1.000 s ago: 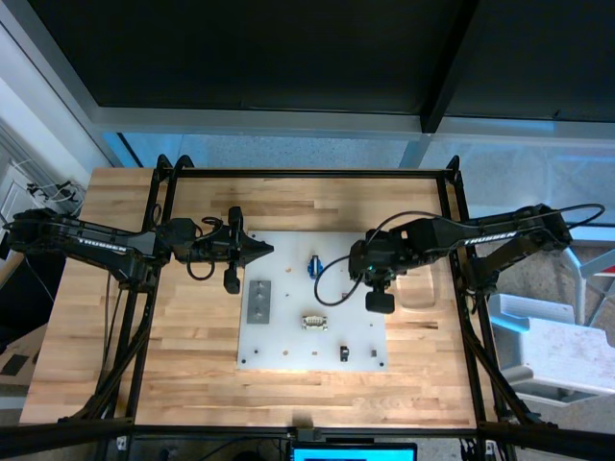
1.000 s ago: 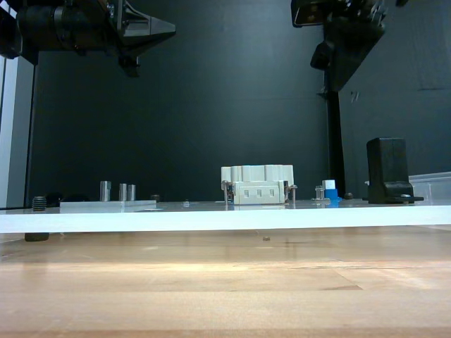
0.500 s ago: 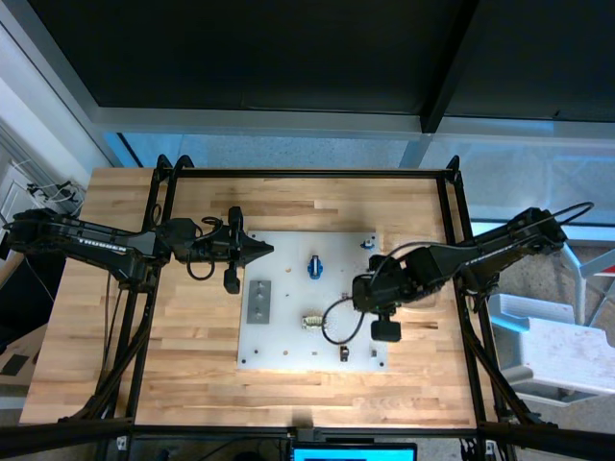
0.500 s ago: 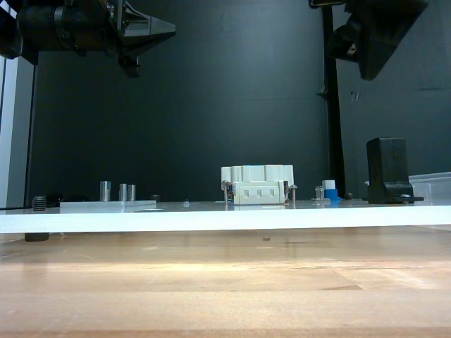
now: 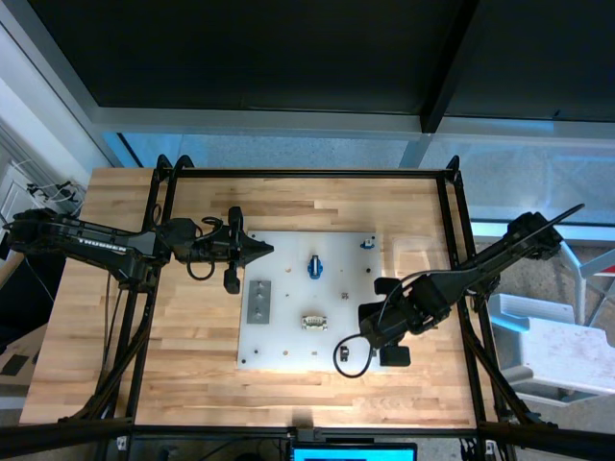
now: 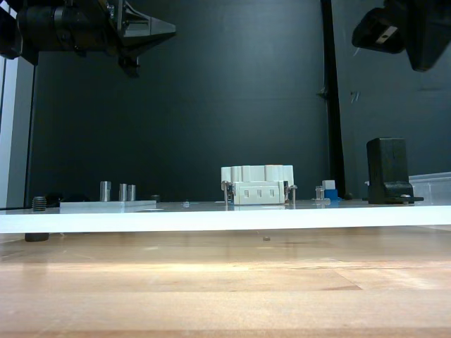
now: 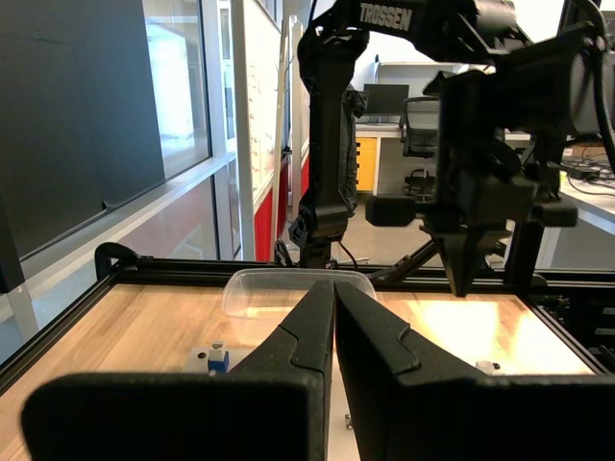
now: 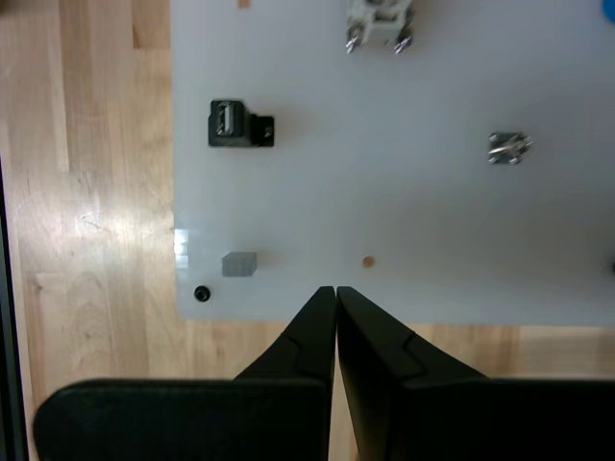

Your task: Pick the 16mm bar from the taskboard and place it in the container

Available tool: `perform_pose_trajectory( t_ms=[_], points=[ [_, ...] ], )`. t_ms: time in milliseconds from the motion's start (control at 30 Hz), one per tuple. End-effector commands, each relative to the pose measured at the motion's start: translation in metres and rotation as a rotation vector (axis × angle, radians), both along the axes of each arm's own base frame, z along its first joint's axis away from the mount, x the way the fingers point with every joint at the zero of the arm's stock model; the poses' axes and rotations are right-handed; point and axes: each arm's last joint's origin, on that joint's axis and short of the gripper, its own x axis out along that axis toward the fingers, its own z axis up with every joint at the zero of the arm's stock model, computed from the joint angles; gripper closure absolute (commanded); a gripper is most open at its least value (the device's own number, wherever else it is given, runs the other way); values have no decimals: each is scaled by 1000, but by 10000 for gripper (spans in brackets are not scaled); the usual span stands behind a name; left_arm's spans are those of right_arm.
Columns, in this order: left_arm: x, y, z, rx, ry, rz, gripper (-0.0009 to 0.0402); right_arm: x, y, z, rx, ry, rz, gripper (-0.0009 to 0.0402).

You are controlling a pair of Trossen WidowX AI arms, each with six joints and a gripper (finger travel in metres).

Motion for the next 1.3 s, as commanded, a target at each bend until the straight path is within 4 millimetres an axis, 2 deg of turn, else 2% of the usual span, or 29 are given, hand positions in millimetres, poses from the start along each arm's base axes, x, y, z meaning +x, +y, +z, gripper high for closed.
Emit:
perform_pose_trajectory(
  t_ms=[33,400,567,700,1300],
  points=[
    [0,0,0,0,0,0,393,1,7,-6,-16,12,-15,369],
    [0,0,0,0,0,0,393,9,27,-35,-64,88,3,226],
    [0,0,0,0,0,0,393,12,34,-44,-73,98,14,178],
    [0,0,0,0,0,0,393,14,38,-51,-80,113,5,166],
    [0,0,0,0,0,0,393,17,56,-86,-84,99,40,169]
  ],
)
